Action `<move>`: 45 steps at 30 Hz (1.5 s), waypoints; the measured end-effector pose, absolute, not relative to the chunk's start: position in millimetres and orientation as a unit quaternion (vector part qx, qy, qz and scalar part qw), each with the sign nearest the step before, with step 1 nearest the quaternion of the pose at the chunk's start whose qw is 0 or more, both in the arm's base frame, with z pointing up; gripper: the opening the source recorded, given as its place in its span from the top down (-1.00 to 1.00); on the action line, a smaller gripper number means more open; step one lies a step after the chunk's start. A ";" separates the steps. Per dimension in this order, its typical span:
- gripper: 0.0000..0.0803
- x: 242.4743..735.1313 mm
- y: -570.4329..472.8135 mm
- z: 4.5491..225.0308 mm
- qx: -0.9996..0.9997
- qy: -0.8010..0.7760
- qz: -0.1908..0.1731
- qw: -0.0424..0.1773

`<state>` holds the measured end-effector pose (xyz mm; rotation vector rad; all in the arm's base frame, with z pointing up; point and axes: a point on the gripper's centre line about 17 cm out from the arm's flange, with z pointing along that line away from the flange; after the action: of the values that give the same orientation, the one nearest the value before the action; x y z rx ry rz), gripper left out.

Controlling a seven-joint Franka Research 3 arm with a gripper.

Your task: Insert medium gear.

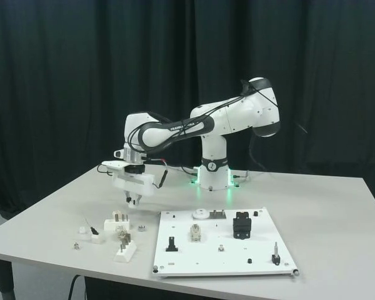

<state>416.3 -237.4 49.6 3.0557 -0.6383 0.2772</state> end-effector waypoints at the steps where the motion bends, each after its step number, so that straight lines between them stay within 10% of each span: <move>1: 0.29 416.4 -237.3 49.6 0.975 -0.206 0.088 0.004; 45: 0.29 436.5 -90.0 82.5 0.963 -0.265 0.031 -0.043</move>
<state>436.5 -90.0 82.5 3.1101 -0.8575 0.0993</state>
